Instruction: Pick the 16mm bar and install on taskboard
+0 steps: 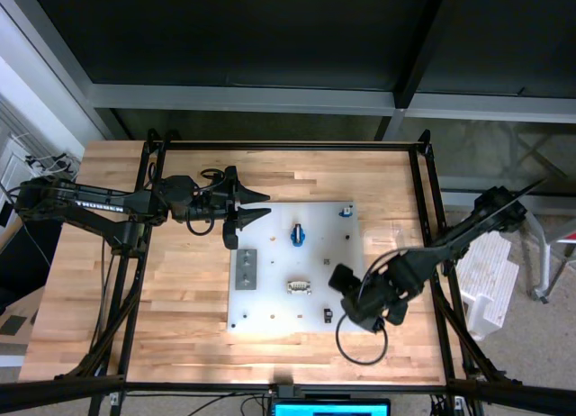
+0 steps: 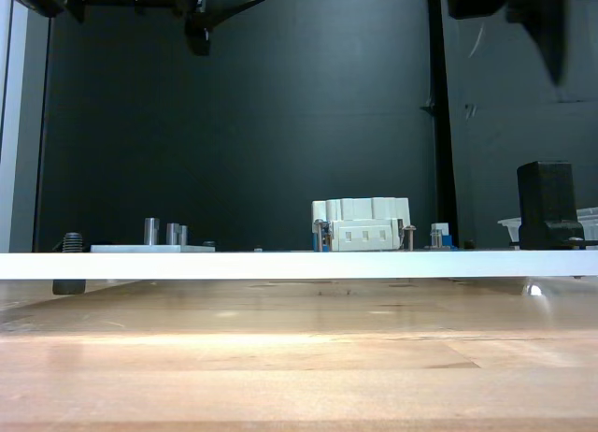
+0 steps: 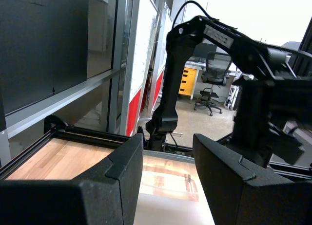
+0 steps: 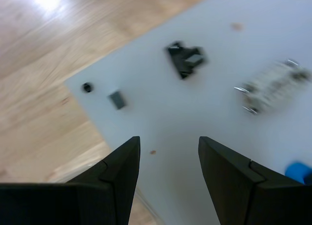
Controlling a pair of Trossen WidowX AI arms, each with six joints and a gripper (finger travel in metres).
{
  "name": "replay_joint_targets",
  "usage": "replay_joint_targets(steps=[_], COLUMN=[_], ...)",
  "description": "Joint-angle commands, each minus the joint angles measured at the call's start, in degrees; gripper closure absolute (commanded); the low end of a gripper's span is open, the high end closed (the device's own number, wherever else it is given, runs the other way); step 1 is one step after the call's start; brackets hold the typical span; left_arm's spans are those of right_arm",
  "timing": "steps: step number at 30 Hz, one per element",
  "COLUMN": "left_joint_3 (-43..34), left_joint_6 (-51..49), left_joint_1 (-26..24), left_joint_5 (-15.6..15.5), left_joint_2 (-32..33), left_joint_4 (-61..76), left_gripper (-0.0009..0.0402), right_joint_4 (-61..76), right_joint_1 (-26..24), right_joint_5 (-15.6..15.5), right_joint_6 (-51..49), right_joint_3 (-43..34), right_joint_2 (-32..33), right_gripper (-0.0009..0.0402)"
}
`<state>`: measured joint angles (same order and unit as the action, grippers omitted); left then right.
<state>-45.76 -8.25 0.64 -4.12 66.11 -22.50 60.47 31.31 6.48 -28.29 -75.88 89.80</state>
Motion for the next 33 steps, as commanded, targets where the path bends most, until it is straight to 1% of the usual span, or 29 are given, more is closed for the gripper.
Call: replay_joint_targets(steps=[1, 9, 12, 17, 22, 26, 33], left_joint_3=[0.0, 0.0, 0.0, 0.0, 0.0, 0.0, 0.0], left_joint_6=[0.0, 0.0, 0.0, 0.0, 0.0, 0.0, 0.0], left_joint_1=[0.0, 0.0, 0.0, 0.0, 0.0, 0.0, 0.0], left_joint_5=[0.0, 0.0, 0.0, 0.0, 0.0, 0.0, 0.0], left_joint_2=[0.0, 0.0, 0.0, 0.0, 0.0, 0.0, 0.0], left_joint_4=[0.0, 0.0, 0.0, 0.0, 0.0, 0.0, 0.0], left_gripper=[0.0256, 0.0256, 0.0256, 0.0256, 0.0256, 0.0256, 0.0256], right_joint_4=[-2.2, -9.7, -14.5, -21.3, -27.1, -34.4, -42.4], right_joint_1=[-2.4, -7.8, -9.9, -13.4, -16.9, -19.3, -23.9], right_joint_5=[0.0, 0.4, 2.5, 2.5, 2.6, 2.5, 2.3], right_joint_6=[4.3, 13.2, 17.0, 18.2, 19.5, 20.9, 22.8], right_joint_3=[1.3, 5.4, 7.8, 11.3, 13.1, 15.4, 17.9], right_joint_2=[-2.9, -10.1, -13.1, -17.7, -21.6, -24.5, -27.4], right_gripper=[0.0229, 0.0229, 0.0238, 0.0272, 0.0308, 0.0336, 0.0379])
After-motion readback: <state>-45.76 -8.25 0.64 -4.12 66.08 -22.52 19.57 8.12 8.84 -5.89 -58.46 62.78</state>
